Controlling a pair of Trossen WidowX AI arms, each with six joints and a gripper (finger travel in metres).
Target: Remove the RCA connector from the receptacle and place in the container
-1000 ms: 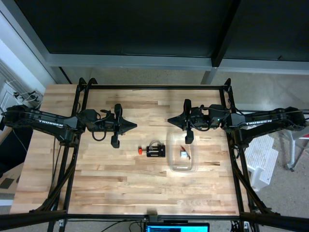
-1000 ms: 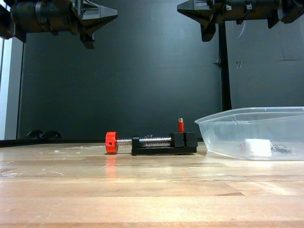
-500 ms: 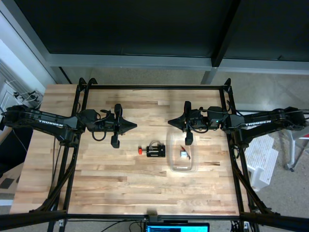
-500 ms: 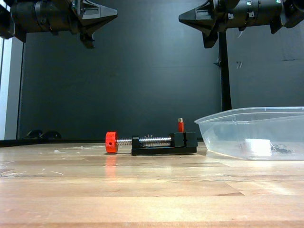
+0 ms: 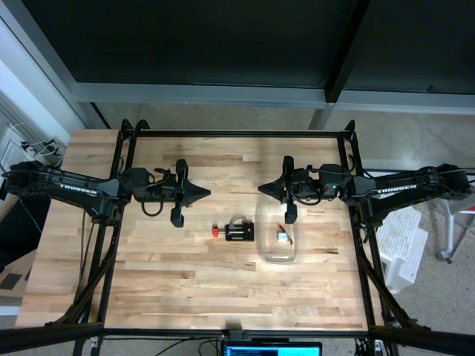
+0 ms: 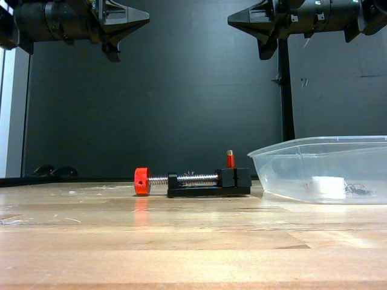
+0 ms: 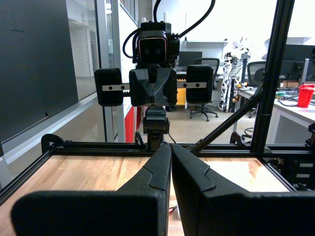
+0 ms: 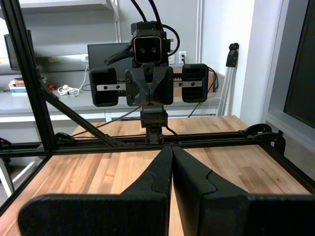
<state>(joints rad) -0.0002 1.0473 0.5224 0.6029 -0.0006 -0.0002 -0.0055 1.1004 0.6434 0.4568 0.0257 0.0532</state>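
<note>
The RCA connector [image 6: 358, 190] lies in the clear tray [image 6: 272, 163], near the white block [image 6: 327, 186]. At table height it is only a dark tangle of braid behind the tray wall, and its plug end is hard to make out (the tray's right end is also cut off there). The high view reduces it to a thin reddish streak beside the block.

No braid rises from the black vise [image 6: 208, 181]. Only the red fixed part [image 6: 230, 159] stands upright in it, with the red knob [image 6: 141, 180] at the far end of the screw.

The right gripper [image 8: 172, 147] hangs high over the table [image 5: 185, 282], beyond the tray's far end. The left gripper [image 7: 171, 147] hangs equally high, well left of the vise. Only the wrist views show their fingers plainly: each pair is pressed together on nothing.
</note>
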